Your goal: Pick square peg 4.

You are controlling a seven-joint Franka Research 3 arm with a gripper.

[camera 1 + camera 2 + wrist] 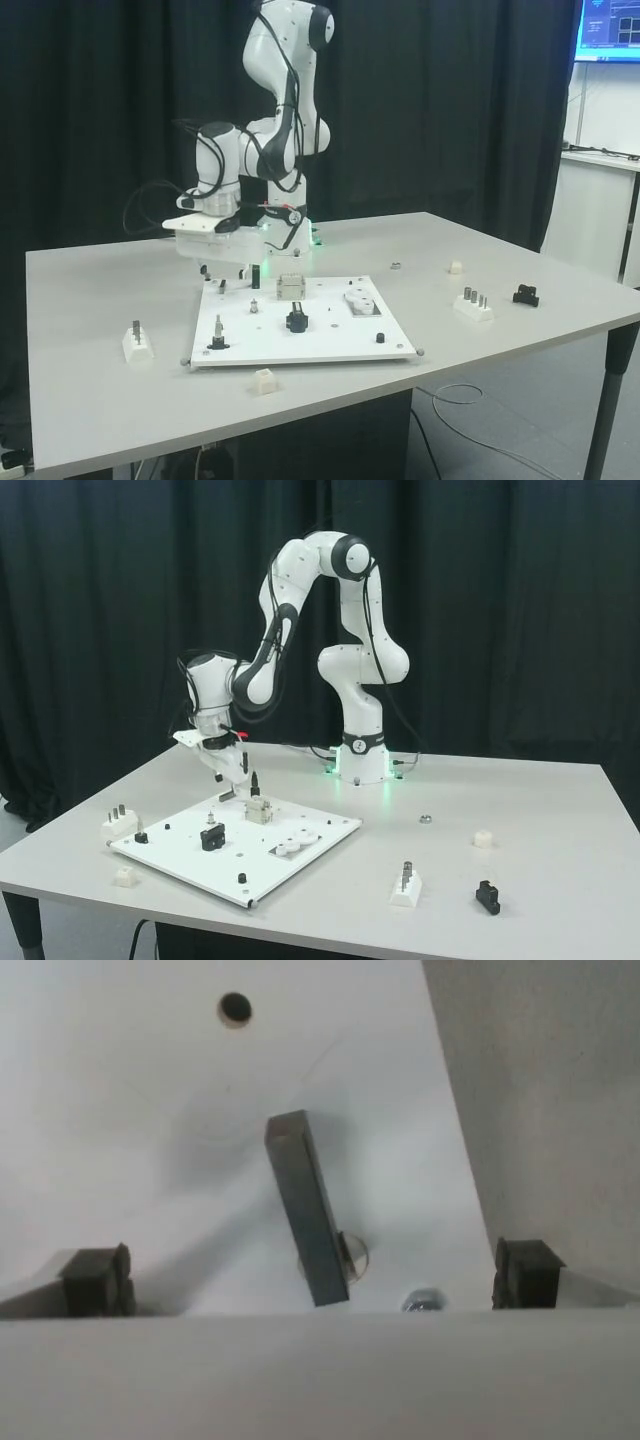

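In the wrist view a dark square peg (308, 1220) stands on the white board (120, 1140), leaning slightly in the picture. My gripper (310, 1278) is open, and its black fingertips (95, 1280) sit wide apart on either side of the peg without touching it. In the first room view the gripper (231, 272) hangs low over the far left corner of the board (330, 345). The second room view shows the gripper (234, 776) just above the board (180, 860) at its back edge. I cannot make out the peg clearly in either room view.
A round hole (235, 1007) and a screw head (420, 1302) lie near the peg. The board carries a metal block (291, 287), a black part (297, 320) and a small upright pin (217, 330). A white peg holder (137, 343), another holder (473, 305) and a black clip (526, 294) rest on the grey table.
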